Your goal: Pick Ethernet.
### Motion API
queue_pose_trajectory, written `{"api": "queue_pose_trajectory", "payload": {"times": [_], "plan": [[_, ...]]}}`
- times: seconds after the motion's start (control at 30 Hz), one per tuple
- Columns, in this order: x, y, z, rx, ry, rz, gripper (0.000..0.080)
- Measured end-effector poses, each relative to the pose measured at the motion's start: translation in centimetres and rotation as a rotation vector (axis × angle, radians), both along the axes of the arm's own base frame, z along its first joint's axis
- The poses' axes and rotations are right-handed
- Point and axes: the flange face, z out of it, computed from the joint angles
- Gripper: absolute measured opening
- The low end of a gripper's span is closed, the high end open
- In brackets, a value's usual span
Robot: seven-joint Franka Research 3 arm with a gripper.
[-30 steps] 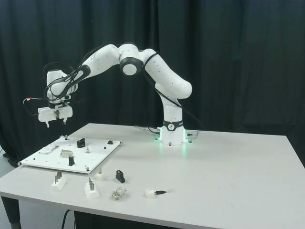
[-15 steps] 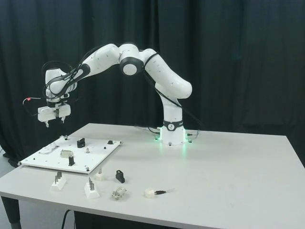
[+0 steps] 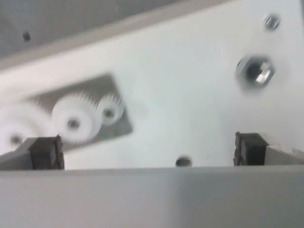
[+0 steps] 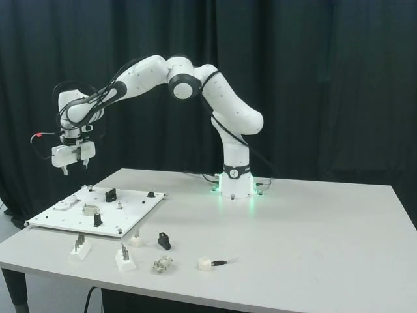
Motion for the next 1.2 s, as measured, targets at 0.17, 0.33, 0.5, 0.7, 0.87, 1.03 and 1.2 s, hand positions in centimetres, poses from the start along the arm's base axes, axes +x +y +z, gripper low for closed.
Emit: {"api": "queue_pose_trajectory", "payload": {"times": [0.17, 0.33, 0.5, 0.7, 0.87, 1.03, 1.2], "plan": [[2.0, 1.7, 0.3, 0.042, -0.007, 0.045, 0.0800], [4.1, 3.8, 0.1, 0.080, -0.013, 0.108, 0.0800], [6.2, 6.3, -0.2, 0.105, -0.014, 0.185, 0.0800], [8.2, 9.7, -0.6, 0.136, -0.003, 0.280, 0.0800], [9.8, 12.7, -1.0, 0.142, 0.000, 0.361, 0.0800], [11.2, 15.9, -1.4, 0.126, 0.000, 0.420, 0.0800], [12.5, 19.1, -1.7, 0.093, -0.006, 0.485, 0.0800]]}}
